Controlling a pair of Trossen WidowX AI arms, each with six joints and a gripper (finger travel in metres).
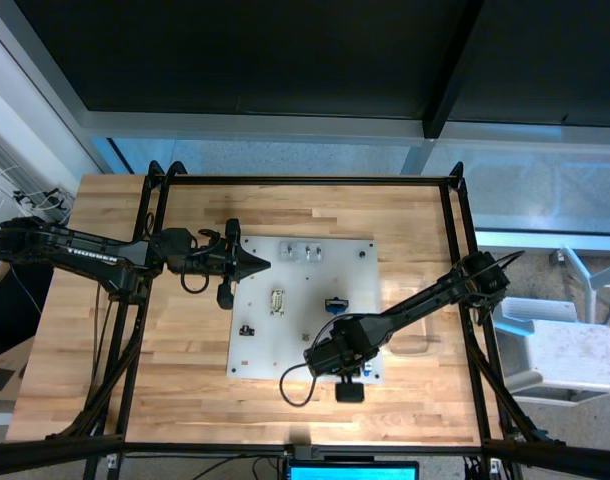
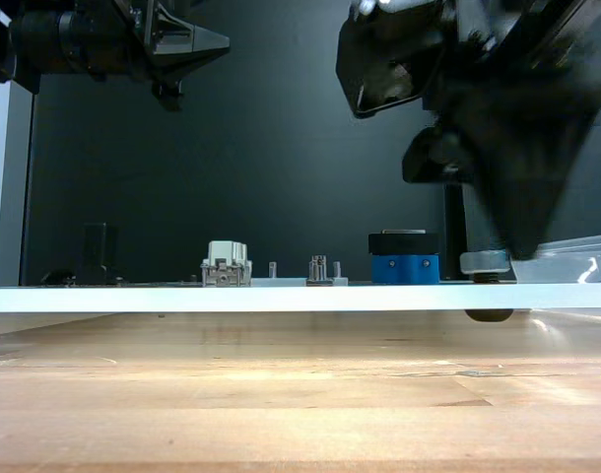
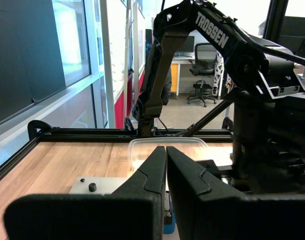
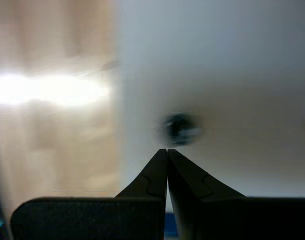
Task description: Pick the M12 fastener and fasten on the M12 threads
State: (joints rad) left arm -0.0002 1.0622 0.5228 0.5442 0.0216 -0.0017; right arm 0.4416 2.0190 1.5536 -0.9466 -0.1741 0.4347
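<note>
The M12 fastener [image 2: 486, 261] shows in your low view as a pale silver cap at the white board's [image 2: 281, 296] near right edge. It sits on top of the short dark M12 threads [image 2: 488, 278], so it appears to be on its stud. From above you cannot confirm this, because the right arm covers that spot on the board.

Your right gripper [image 4: 167, 150] hangs directly over that edge of the board, pointing down. Its fingers are pressed together with nothing between them. In its own camera a blurred dark round shape lies on the board just beyond the fingertips, apart from them. You cannot tell there whether you are looking at nut or stud.

Your left gripper [image 3: 166, 148] is held high over the board's far left edge, well apart from the stud, with its tips meeting and empty.

The blue-topped part [image 2: 404, 258] stands on the board just inward of the stud. The clear tray [image 1: 415, 335] lies on the table off the board's right edge.
</note>
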